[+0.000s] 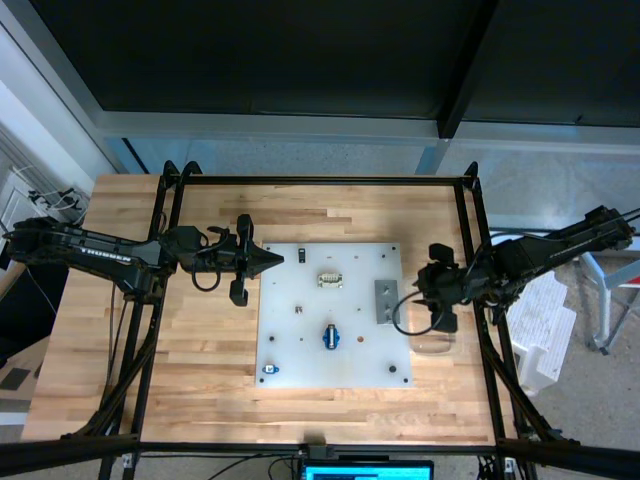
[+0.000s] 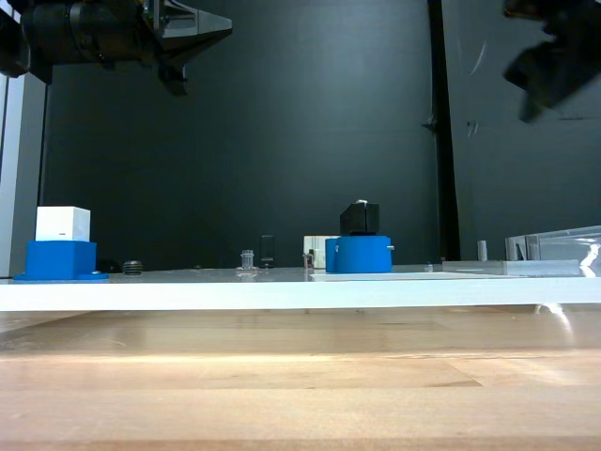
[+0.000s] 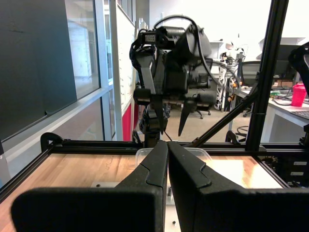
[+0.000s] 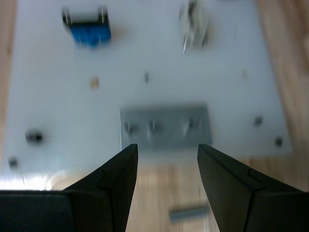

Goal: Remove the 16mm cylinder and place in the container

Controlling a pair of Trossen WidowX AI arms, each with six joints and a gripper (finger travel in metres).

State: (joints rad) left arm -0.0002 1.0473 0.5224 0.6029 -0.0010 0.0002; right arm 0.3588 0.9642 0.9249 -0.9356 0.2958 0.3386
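- Over the container point(image 1: 440, 348), in the high view, hangs the right tool point(image 1: 422, 290), just beside the grey block point(image 1: 385, 300) at the edge of the white board point(image 1: 300, 340). The left tool point(image 1: 270, 258) hovers off the board's far-left corner, away from the work.
- Low view: both tools sit high above the surface point(image 2: 300, 376), well apart from everything on it. The container's clear wall shows at the right.
- Left wrist view: the left tool's fingers are pressed together on nothing. Across the board the right tool's fingers hang spread and empty, straight above the container.
- Right wrist view: between the spread fingers, the 16mm cylinder point(image 4: 188, 212) appears to be the short grey rod lying on its side just off the board. Whether the container's walls enclose it I cannot tell.
- Judgement: the release step looks done. The next move calls for confirming the rod sits inside the container, then lifting clear. If it lies outside, a fresh grip across its width is needed.
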